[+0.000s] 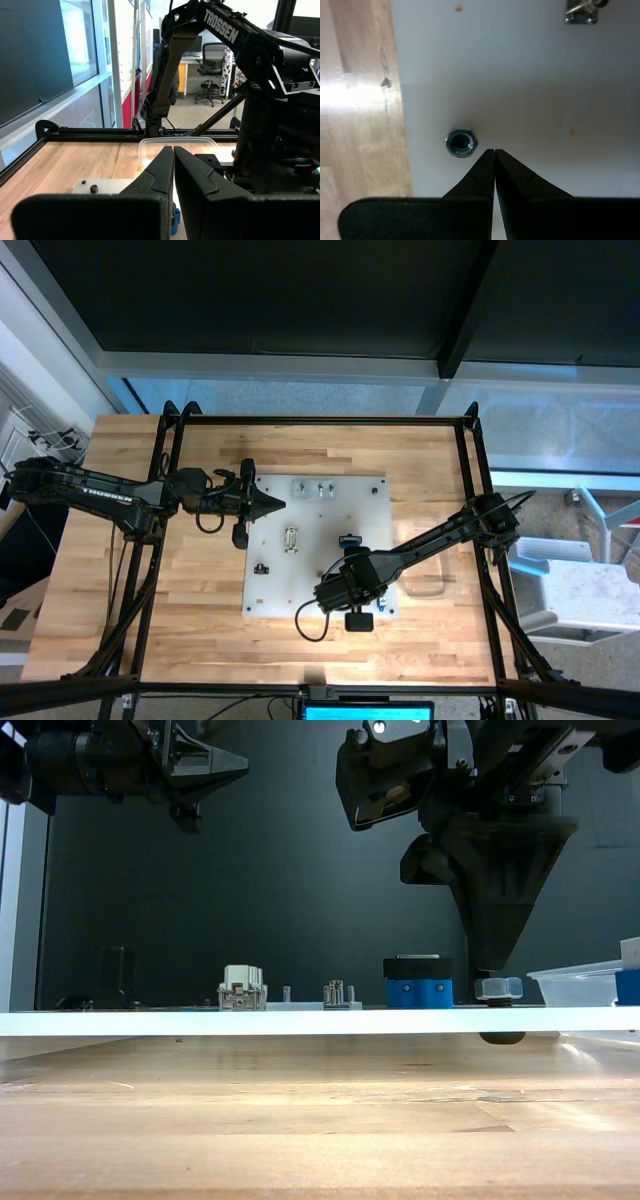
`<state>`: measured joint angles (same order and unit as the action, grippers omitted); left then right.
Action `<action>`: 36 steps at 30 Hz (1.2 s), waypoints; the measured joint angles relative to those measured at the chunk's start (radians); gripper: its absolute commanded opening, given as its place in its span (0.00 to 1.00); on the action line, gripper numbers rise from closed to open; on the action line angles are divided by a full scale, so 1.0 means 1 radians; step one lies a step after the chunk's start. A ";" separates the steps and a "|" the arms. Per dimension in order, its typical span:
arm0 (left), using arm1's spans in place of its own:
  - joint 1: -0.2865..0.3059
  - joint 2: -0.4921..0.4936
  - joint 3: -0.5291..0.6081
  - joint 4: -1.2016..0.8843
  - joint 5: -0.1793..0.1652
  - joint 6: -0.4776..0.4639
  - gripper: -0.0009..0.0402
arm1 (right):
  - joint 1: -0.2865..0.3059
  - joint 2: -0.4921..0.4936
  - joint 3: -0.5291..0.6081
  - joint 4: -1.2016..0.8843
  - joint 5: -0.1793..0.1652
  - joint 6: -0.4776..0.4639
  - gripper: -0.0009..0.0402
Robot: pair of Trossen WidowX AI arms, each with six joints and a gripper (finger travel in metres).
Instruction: Pick the M12 fastener and fasten on the M12 threads
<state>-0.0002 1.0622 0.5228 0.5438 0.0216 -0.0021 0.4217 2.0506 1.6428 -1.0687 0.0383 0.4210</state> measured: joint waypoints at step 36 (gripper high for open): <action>0.000 0.000 0.000 0.000 0.000 0.000 0.02 | 0.016 -0.021 -0.040 0.043 -0.104 0.014 0.02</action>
<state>-0.0002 1.0622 0.5224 0.5438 0.0216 -0.0017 0.4381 2.0293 1.6028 -1.0256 -0.0654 0.4351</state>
